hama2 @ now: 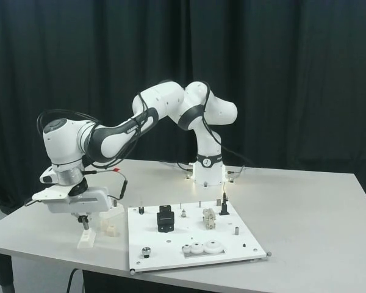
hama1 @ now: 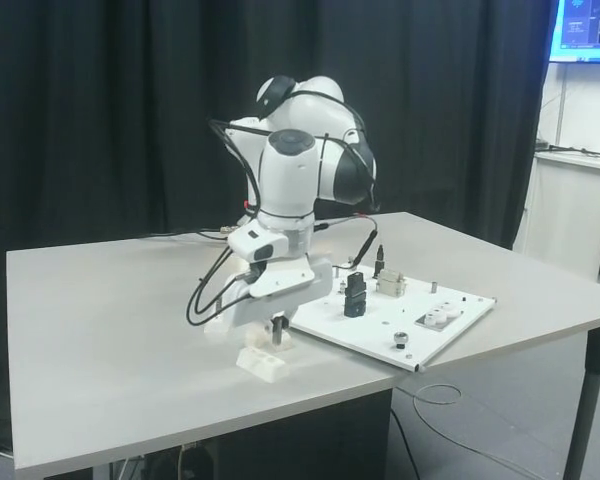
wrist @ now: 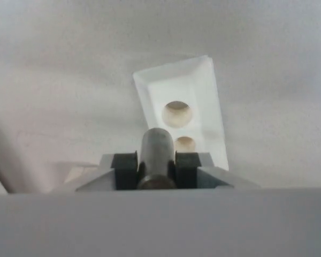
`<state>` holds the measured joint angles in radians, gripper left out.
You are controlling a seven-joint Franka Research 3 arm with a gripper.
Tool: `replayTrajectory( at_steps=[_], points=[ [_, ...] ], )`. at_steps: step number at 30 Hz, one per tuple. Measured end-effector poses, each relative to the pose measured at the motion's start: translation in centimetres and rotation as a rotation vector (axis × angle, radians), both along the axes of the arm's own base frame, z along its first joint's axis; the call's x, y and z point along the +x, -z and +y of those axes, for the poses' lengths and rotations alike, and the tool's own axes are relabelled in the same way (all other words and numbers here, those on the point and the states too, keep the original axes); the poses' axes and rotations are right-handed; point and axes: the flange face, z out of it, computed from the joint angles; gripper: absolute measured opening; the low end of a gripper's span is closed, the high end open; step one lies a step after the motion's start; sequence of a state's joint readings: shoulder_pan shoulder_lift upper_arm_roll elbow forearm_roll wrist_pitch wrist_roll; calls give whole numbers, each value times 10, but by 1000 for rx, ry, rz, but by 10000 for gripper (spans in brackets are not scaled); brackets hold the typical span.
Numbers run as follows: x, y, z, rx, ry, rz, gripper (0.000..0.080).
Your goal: Insert round peg 4.
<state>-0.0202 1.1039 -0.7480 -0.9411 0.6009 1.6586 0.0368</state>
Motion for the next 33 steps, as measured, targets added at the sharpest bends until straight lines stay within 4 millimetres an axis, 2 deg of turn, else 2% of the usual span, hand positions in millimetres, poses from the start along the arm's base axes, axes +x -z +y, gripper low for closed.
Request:
replayTrajectory(
  at_steps=[12,33],
  points=[
    [1,-8,2,-4,1,-6,145],
    [-1,-2,8,4,11,32,145]
  ],
)
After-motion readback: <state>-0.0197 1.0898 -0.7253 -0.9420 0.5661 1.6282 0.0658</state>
